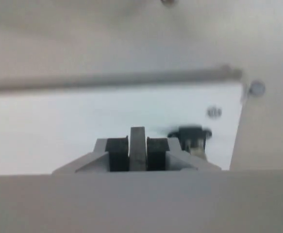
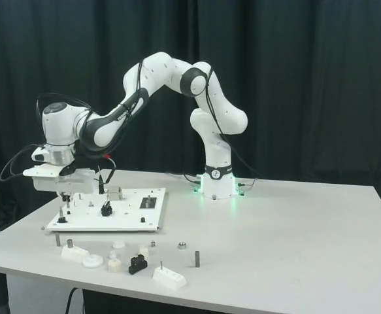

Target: Insert square peg 2.

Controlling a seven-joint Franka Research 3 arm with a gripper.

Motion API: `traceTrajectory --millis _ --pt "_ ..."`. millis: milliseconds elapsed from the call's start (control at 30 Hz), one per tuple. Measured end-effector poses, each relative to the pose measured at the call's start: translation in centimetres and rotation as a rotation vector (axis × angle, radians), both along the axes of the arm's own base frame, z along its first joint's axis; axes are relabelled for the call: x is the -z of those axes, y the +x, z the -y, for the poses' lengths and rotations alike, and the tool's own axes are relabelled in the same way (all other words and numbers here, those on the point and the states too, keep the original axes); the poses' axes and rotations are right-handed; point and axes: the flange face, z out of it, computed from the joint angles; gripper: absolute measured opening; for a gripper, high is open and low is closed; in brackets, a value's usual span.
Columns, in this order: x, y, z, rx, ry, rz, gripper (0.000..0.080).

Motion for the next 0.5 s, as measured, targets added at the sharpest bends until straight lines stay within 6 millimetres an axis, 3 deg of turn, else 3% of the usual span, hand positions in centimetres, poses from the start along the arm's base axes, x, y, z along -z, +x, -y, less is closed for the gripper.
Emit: traceTrajectory --millis 267,500 --pt "-0.1 -3.5 2.1 0.088 0.016 -0.005 0.0075" --pt "0.2 -6.8 3.8 0.313 0.014 0.013 0.0075"
